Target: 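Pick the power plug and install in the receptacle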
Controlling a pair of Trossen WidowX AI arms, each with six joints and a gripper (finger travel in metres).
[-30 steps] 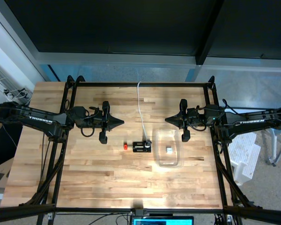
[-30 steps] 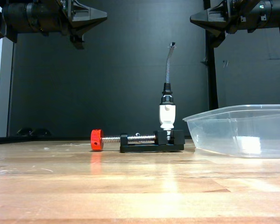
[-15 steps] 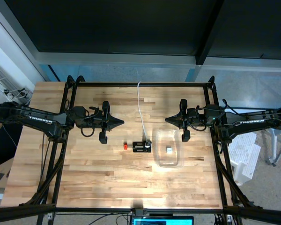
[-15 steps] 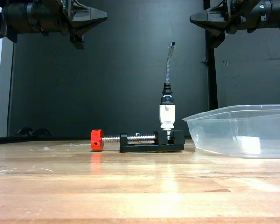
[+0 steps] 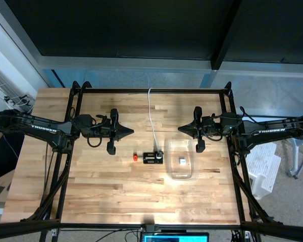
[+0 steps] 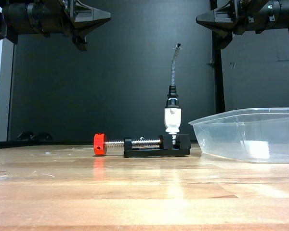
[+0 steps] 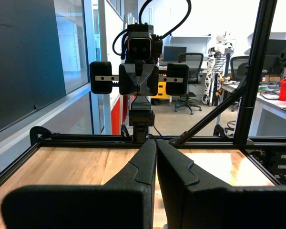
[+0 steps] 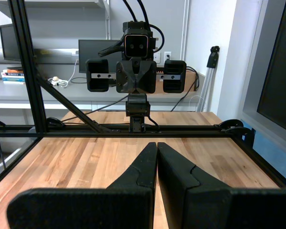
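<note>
Nearest to me on the tabletop [image 5: 116, 196] sits the clear tray [image 5: 181, 177], right of centre, with one small pale square piece [image 5: 182, 161] lying on its floor. Just left of the tray, close to it but not clearly touching, is the receptacle [image 5: 152, 158], a low black block lying flat with its red-orange knob [image 5: 135, 157] pointing left. From table level I see a white and black connector [image 6: 172, 118] standing upright at the end of the receptacle nearer the tray. A thin white cable [image 5: 152, 116] runs from that end away to the far edge of the tabletop.

I cannot pick out the power plug in any view (it may simply be too small to tell from here).

Beyond these things both arms hang high above the wood, reaching inward and facing each other. The left gripper [image 5: 131, 132] is beyond and to the left of the receptacle, well apart from it. Its jaws are pressed together with nothing between them, as its wrist camera shows. The right gripper [image 5: 180, 129] is over the wood just past the tray's far end, and its jaws too are closed together and hold nothing. Each wrist camera looks straight across at the opposite arm.
</note>
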